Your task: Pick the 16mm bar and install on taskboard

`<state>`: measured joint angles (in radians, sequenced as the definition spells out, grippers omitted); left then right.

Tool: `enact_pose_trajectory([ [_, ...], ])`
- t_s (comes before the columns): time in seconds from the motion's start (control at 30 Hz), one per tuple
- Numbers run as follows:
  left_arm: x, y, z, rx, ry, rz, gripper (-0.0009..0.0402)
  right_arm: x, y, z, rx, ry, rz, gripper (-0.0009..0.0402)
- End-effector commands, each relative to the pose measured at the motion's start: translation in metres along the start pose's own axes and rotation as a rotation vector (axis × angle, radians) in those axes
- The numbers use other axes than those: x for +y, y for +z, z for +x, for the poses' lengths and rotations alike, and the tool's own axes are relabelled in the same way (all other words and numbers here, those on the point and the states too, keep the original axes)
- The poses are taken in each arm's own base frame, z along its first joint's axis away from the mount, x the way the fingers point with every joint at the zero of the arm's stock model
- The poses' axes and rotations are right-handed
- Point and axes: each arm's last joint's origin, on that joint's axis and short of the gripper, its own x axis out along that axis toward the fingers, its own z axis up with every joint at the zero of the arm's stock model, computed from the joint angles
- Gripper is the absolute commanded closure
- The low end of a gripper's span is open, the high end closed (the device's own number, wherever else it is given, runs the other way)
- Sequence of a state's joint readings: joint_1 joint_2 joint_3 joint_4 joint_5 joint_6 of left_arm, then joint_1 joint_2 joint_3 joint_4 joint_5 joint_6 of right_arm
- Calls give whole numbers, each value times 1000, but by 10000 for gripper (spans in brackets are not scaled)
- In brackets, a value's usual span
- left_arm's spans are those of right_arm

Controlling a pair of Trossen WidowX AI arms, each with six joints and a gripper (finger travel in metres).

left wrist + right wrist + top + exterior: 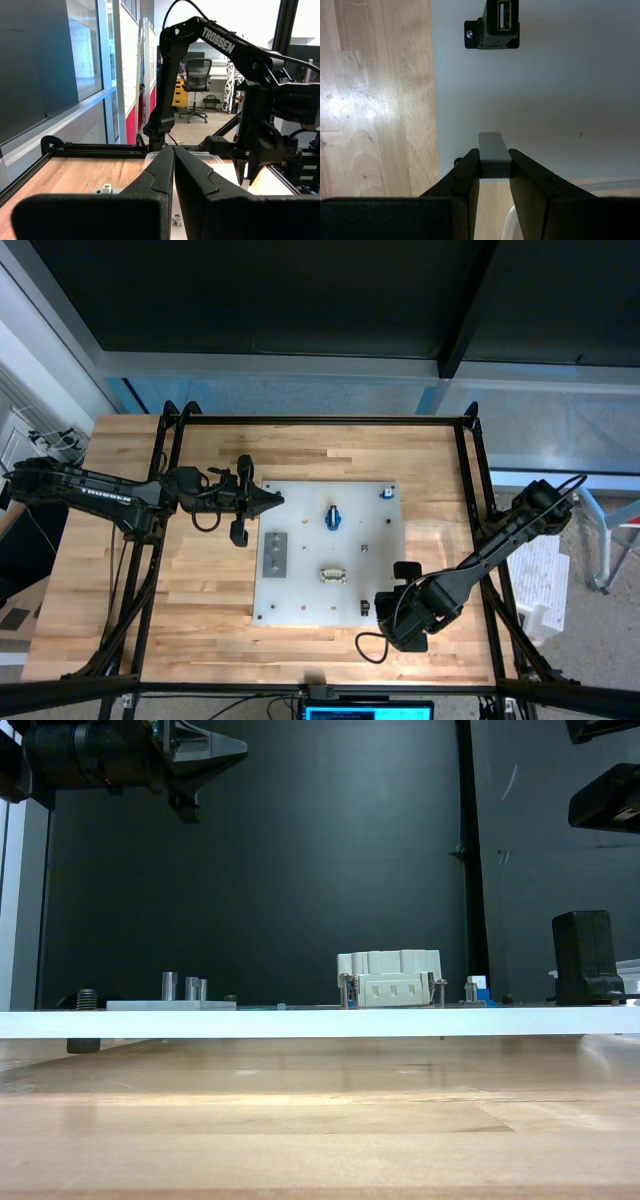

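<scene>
While clamping the 16mm bar in the right gripper, long axis out along the fingers, hovers over the taskboard's near-right corner, grey block well off to the left; left gripper clenched empty, raised by far-left edge.

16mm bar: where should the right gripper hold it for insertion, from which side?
By its two opposite sides, set back from the tip and coming in along its axis, as the right gripper does now. The 16mm bar is short, and its free end juts past the fingertips over the taskboard, likely free to enter a hole. The left gripper hovers shut above the board's left edge.
</scene>
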<state>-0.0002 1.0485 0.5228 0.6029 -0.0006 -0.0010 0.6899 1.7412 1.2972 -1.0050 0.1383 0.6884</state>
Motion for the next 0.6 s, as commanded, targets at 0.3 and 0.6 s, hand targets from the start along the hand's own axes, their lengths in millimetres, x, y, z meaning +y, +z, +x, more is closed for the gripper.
enact_pose_trajectory([
  [0.3, 0, 0, 0, 0, 0, 0, 393, 2, 0, 6, 8, -9, -20, 366],
  [0.6, 0, 0, 0, 0, 0, 0, 393, 2, 0, 8, 2, -26, -20, 366],
])
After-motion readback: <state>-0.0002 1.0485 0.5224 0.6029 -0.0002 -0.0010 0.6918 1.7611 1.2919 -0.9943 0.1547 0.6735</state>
